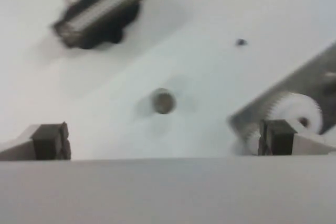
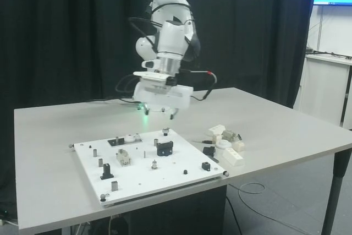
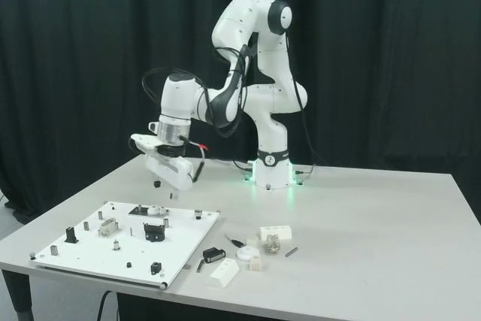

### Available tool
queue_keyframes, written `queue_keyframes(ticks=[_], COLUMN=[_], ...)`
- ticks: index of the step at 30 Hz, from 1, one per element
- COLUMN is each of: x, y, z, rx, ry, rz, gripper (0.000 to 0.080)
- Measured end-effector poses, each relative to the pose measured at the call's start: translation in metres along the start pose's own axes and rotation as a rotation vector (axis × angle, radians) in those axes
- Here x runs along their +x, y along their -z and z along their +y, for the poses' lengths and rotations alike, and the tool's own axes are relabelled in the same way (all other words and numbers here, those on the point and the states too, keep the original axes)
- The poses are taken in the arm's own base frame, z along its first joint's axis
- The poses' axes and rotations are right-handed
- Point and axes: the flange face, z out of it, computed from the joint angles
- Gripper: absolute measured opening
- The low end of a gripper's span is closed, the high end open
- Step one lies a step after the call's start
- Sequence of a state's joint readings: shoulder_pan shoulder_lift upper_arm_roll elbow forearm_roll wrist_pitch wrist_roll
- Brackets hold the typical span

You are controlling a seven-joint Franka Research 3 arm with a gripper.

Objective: Remove medium gear.

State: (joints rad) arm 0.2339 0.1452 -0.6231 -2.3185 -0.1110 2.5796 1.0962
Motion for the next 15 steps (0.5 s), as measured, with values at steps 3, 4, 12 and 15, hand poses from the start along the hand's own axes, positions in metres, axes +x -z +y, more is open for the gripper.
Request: queue_keyframes(ticks=[3, 4, 12, 15], x=[0.008, 0.011, 0.031, 0.037], y=[-0.003, -0.004, -0.011, -0.015], z=[0.01, 0.013, 0.036, 0.045], rx=[-0.008, -0.011, -0.024, -0.019], ry=[-0.022, -0.03, -0.113, -0.166], rz=[-0.003, -0.004, -0.004, 0.002], gripper=[0.08, 0.08, 0.08, 0.08])
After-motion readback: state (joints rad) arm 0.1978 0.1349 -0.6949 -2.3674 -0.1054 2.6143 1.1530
